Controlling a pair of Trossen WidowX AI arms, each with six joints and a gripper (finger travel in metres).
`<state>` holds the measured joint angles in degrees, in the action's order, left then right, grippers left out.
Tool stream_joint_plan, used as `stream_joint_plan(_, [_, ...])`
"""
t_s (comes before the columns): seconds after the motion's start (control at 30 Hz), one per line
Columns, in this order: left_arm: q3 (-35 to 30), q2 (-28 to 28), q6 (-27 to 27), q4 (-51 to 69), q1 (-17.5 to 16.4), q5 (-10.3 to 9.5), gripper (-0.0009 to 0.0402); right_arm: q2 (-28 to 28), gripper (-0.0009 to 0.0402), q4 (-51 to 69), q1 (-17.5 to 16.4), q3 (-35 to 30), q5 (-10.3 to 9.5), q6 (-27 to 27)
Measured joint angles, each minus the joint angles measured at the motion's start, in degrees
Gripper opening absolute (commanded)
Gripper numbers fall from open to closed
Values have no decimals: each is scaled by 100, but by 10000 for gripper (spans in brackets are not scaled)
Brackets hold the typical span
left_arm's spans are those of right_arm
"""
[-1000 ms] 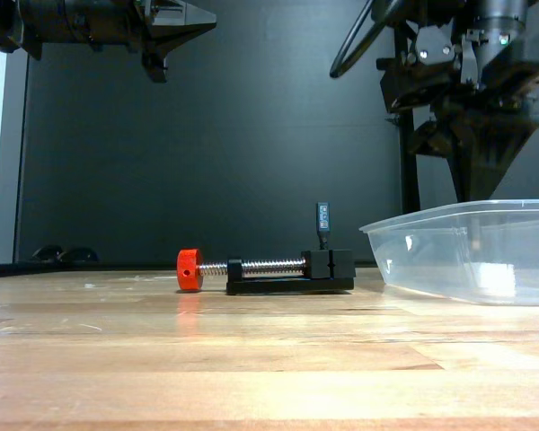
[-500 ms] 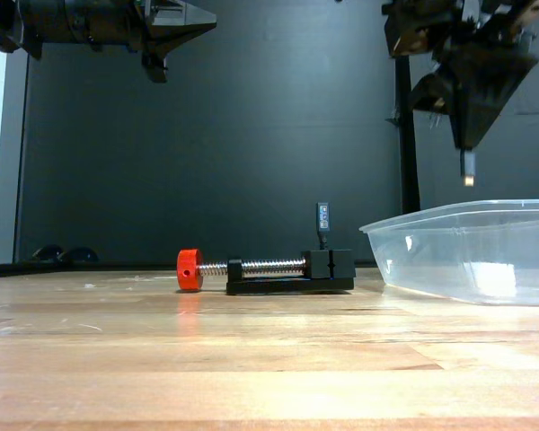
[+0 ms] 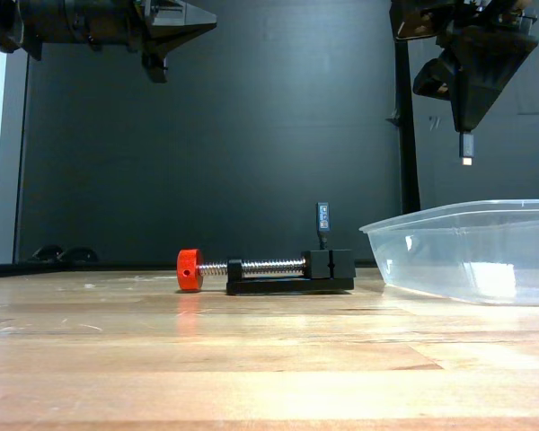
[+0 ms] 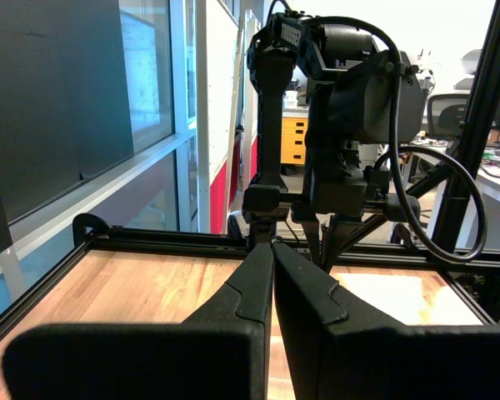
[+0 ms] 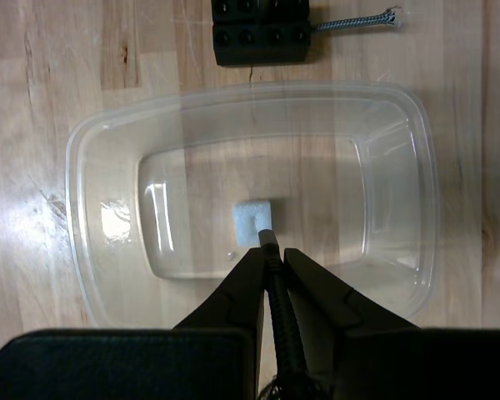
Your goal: Pick the usb-c connector and install on the hub
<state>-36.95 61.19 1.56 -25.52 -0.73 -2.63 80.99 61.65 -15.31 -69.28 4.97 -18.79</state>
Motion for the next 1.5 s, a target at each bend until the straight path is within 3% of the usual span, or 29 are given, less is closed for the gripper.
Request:
stream_joint_plan(0.5, [0,2,-2,-7,0,0,0,7,0,-472,369,-319,4,-44])
stream_joint_plan(1.0, [0,2,-2,-2,0,0,0,39,0,-984,514,-332,4,-37])
stream_joint_plan(1.5, [0,2,0,-2,0,0,0,636,0,-1294,525,-332,-2,2])
